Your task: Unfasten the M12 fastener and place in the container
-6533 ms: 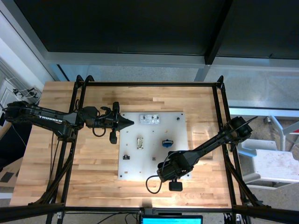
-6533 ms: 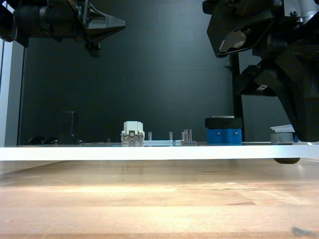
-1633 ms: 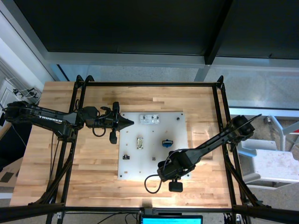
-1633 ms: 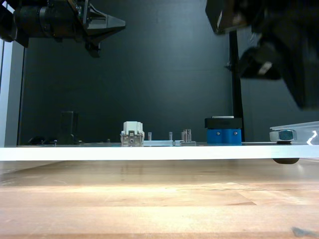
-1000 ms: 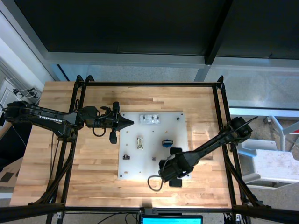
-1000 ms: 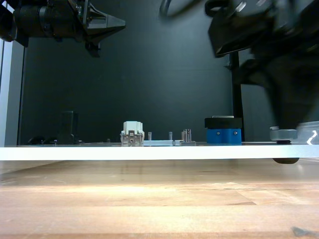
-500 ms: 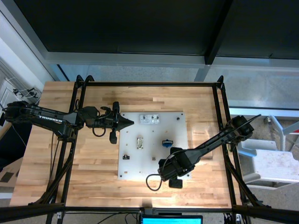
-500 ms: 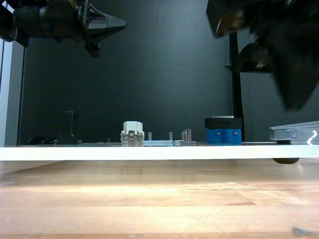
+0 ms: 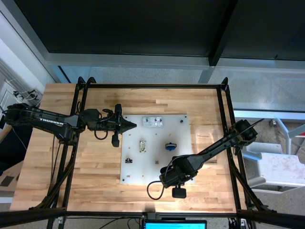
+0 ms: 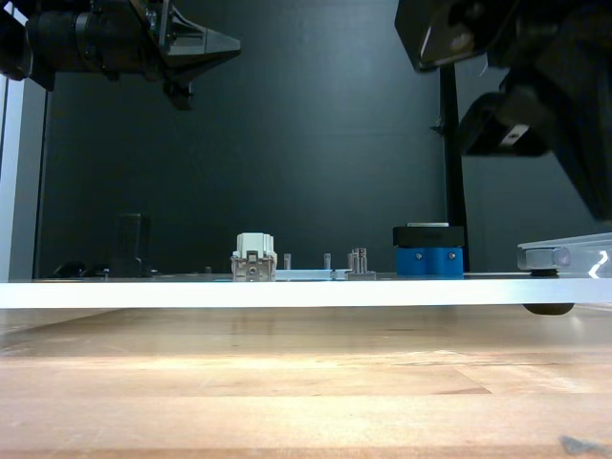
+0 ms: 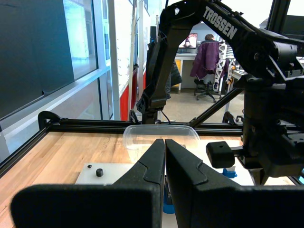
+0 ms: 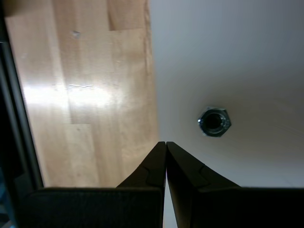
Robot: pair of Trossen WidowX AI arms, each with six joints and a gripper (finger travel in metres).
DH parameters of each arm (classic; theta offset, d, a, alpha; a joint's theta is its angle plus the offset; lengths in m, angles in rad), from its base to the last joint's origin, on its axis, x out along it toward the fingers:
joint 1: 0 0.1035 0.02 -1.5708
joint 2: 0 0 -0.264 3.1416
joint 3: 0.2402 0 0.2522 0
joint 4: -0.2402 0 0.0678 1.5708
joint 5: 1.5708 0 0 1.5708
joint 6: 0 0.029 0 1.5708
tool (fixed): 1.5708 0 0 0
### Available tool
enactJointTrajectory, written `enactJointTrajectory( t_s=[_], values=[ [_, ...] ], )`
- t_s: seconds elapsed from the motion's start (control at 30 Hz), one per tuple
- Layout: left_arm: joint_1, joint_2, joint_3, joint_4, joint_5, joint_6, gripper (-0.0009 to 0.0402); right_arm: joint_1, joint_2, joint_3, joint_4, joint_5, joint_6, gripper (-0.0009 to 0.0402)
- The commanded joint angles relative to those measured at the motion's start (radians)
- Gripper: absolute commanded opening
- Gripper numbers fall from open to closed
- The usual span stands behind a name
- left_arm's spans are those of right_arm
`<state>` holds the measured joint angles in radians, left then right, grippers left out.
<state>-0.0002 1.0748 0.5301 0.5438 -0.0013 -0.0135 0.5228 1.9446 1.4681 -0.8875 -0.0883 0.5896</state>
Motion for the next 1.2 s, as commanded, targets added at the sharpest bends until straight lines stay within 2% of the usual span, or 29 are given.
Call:
enactJointTrajectory(
  t_s=[0.03, 0.13, 0.27, 0.43, 0.93, 0.97, 1.0, 1.07, 1.1, 1.13, 1.2],
  values=[
    [0.000, 0.000, 0.000, 0.000, 0.000, 0.000, 0.0000, 0.001, 0.010, -0.020, 0.027, 0.018, 0.000, 0.0000],
    [0.000, 0.000, 0.000, 0.000, 0.000, 0.000, 0.0000, 0.000, 0.010, -0.034, 0.049, 0.021, 0.000, 0.0000],
    [0.000, 0.000, 0.000, 0.000, 0.000, 0.000, 0.0000, 0.000, 0.010, -0.036, 0.046, 0.067, 0.002, 0.0000],
    [0.000, 0.000, 0.000, 0.000, 0.000, 0.000, 0.0000, -0.001, 0.010, -0.036, 0.035, 0.096, 0.006, 0.0000],
    [0.000, 0.000, 0.000, 0.000, 0.000, 0.000, 0.0000, -0.002, 0.008, -0.036, 0.021, 0.098, 0.005, 0.0000],
    [0.000, 0.000, 0.000, 0.000, 0.000, 0.000, 0.0000, -0.002, 0.008, -0.036, 0.013, 0.108, 0.001, 0.0000],
    [0.000, 0.000, 0.000, 0.000, 0.000, 0.000, 0.0000, -0.002, 0.005, -0.036, -0.010, 0.146, 0.001, 0.0000],
    [0.000, 0.000, 0.000, 0.000, 0.000, 0.000, 0.0000, -0.002, -0.003, -0.035, -0.089, 0.267, 0.038, 0.0000],
    [0.000, 0.000, 0.000, 0.000, 0.000, 0.000, 0.0000, -0.001, -0.005, -0.031, -0.126, 0.305, 0.058, 0.0000],
    [0.000, 0.000, 0.000, 0.000, 0.000, 0.000, 0.0000, -0.001, -0.008, -0.026, -0.146, 0.314, 0.061, 0.0000],
    [0.000, 0.000, 0.000, 0.000, 0.000, 0.000, 0.0000, -0.002, -0.018, -0.024, -0.149, 0.308, 0.061, 0.0000]
  ],
)
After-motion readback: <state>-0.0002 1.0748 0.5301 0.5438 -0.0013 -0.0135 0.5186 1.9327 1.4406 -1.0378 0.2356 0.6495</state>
